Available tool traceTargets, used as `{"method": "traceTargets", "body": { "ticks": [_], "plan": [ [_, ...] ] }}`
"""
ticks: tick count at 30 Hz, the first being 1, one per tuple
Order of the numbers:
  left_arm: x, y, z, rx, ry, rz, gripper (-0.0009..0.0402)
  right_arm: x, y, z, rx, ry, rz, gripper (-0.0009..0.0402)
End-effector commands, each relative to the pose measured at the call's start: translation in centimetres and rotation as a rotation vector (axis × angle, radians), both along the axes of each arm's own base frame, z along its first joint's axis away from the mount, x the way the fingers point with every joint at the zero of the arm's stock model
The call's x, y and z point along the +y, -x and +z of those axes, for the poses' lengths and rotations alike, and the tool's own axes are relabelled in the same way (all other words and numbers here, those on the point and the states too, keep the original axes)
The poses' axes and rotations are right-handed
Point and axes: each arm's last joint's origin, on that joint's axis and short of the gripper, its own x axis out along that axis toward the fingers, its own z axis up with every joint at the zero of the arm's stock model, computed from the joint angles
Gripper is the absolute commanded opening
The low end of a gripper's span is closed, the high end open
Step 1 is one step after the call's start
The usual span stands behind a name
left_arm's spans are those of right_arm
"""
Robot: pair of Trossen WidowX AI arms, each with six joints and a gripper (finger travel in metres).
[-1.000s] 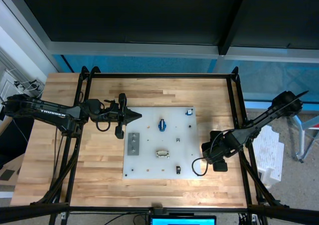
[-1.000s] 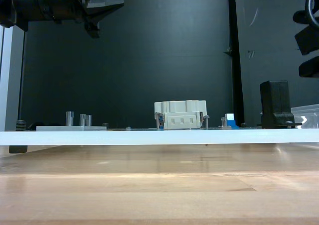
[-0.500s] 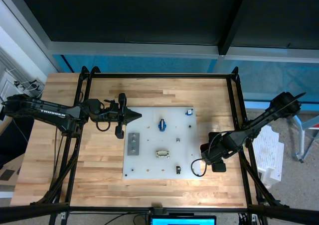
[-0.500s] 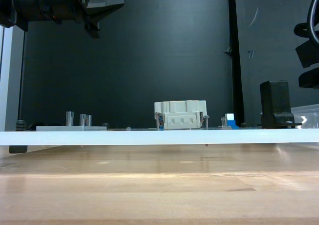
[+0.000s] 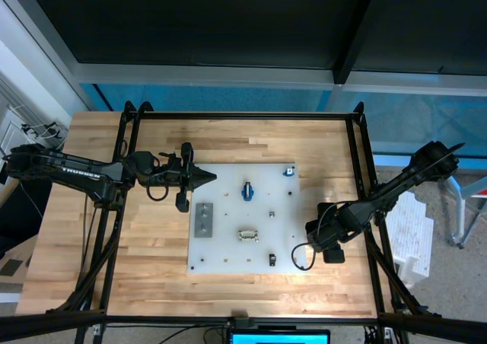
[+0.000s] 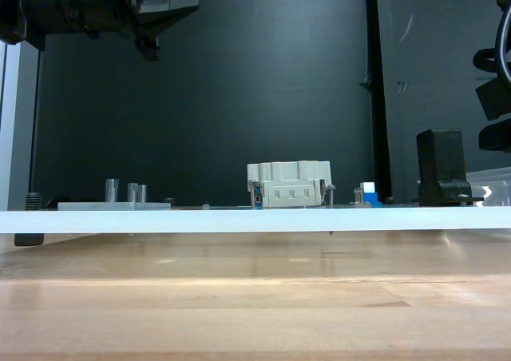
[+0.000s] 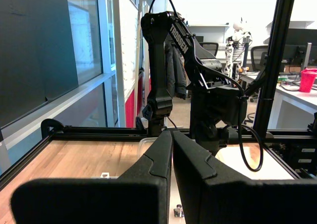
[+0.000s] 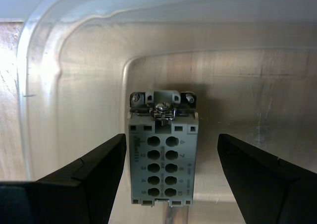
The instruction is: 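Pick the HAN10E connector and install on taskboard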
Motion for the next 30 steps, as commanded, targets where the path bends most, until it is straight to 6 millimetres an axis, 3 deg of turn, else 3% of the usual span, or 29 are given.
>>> {"method": "traceTargets", "body": {
  "ticks": [1, 10, 23, 30],
  "plan": [
    [0.0, 0.0, 0.0, 0.000, 0.000, 0.000, 0.0001, 0.0, 0.1, -0.2, -0.001, 0.000, 0.001, 0.0250],
    [0.0, 0.0, 0.0, 0.000, 0.000, 0.000, 0.0001, 0.0, 0.1, -0.3, -0.006, -0.003, 0.009, 0.0194],
    [0.0, 0.0, 0.0, 0.000, 0.000, 0.000, 0.0001, 0.0, 0.1, -0.2, -0.008, -0.007, 0.009, 0.0055],
    [0.0, 0.0, 0.0, 0.000, 0.000, 0.000, 0.0001, -0.1, 0.1, 1.2, 0.000, -0.011, 0.010, 0.0012]
  ]
}}
